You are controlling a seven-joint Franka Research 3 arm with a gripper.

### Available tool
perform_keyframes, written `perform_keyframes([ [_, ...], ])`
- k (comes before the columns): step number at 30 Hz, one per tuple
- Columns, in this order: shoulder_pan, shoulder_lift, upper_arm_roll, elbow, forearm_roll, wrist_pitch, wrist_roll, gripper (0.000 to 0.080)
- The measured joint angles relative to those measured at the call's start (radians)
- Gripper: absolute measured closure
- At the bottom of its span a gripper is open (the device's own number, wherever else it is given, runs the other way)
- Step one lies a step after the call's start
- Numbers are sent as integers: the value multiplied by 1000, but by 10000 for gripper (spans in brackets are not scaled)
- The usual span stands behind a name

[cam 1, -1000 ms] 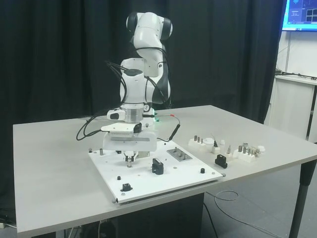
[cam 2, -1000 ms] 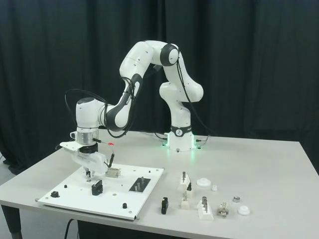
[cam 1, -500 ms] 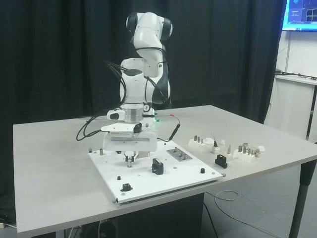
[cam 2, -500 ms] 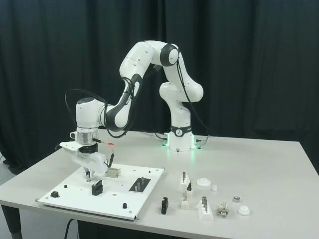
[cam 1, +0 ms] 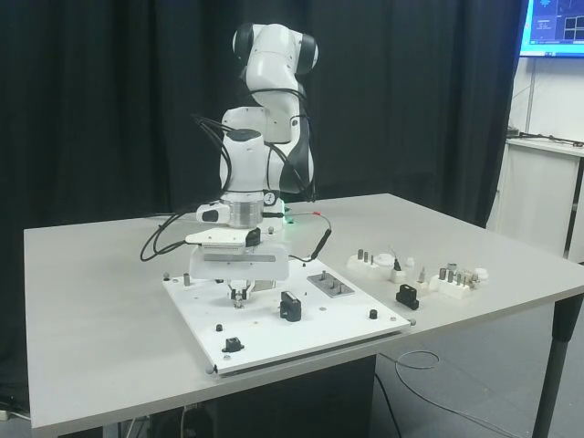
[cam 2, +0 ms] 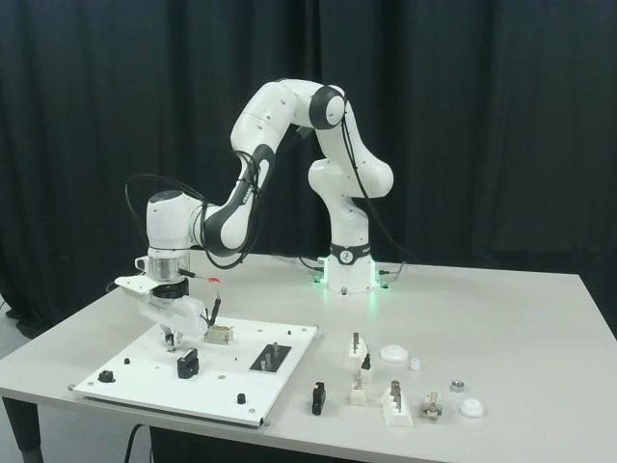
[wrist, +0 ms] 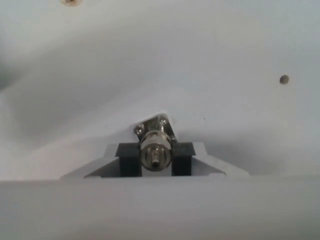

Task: Insert BNC.

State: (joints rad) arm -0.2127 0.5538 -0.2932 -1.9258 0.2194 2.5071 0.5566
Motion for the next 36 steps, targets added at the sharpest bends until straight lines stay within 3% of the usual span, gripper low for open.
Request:
perform_keyframes([
  [20,0,0,-2,0,7,-2,-132,677],
  [36,0,0,-3,0,12,-2,-310,677],
])
